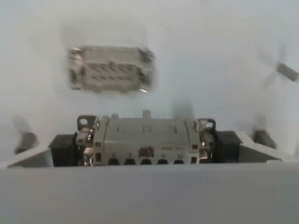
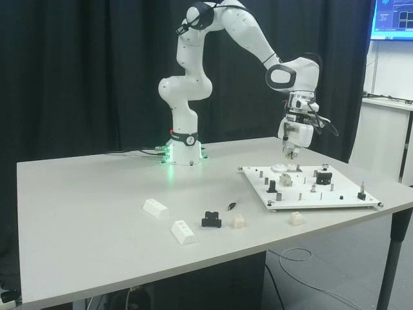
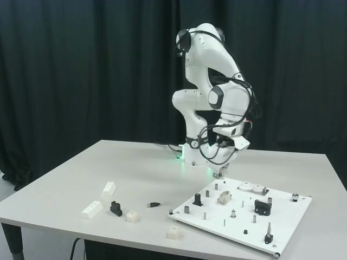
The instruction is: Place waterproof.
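Note:
In the wrist view, the waterproof connector (image 1: 146, 144), a grey block with metal screw lugs at both ends, sits between the black fingertips of my gripper (image 1: 146, 148), which is shut on it. Below it, a matching grey connector base (image 1: 111, 69) is fixed on the white board (image 1: 210, 56). From the first room view, the gripper (image 2: 292, 152) hangs a little above the far edge of the board (image 2: 335, 199), behind the base (image 2: 284, 180). The second room view shows the gripper (image 3: 219, 173) above the board's far left edge, short of the base (image 3: 223, 199).
Pegs, two white discs (image 2: 286, 168) and black fixtures (image 2: 322, 177) stand on the board. On the table to its left lie two white blocks (image 2: 155, 208) (image 2: 184, 232), a black part (image 2: 211, 219), two small cubes (image 2: 239, 221) (image 2: 296, 218) and a small plug (image 2: 231, 205). Green light glows at the arm's base (image 2: 182, 154).

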`<state>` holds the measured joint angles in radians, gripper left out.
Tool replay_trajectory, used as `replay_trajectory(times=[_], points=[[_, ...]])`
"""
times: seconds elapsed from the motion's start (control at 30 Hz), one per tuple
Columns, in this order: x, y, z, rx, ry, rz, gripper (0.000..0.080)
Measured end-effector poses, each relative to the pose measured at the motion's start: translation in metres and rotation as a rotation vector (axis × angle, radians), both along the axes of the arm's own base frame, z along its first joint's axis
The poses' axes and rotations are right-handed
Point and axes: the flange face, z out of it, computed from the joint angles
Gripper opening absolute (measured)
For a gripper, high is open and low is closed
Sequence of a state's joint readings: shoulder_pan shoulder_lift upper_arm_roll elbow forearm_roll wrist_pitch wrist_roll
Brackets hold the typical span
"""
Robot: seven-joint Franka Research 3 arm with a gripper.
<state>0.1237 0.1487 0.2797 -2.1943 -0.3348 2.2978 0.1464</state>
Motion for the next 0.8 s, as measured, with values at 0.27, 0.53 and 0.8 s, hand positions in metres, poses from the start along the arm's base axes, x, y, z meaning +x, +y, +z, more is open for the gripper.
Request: replay_trajectory(times=[0.27,0.53,0.8], points=[[0.027,-0.033,0.007,-0.038,-0.04,-0.017,0.062],[0.057,-0.072,0.003,-0.075,-0.054,-0.015,0.062],[0.083,-0.115,-0.009,-0.092,-0.037,-0.017,0.062]])
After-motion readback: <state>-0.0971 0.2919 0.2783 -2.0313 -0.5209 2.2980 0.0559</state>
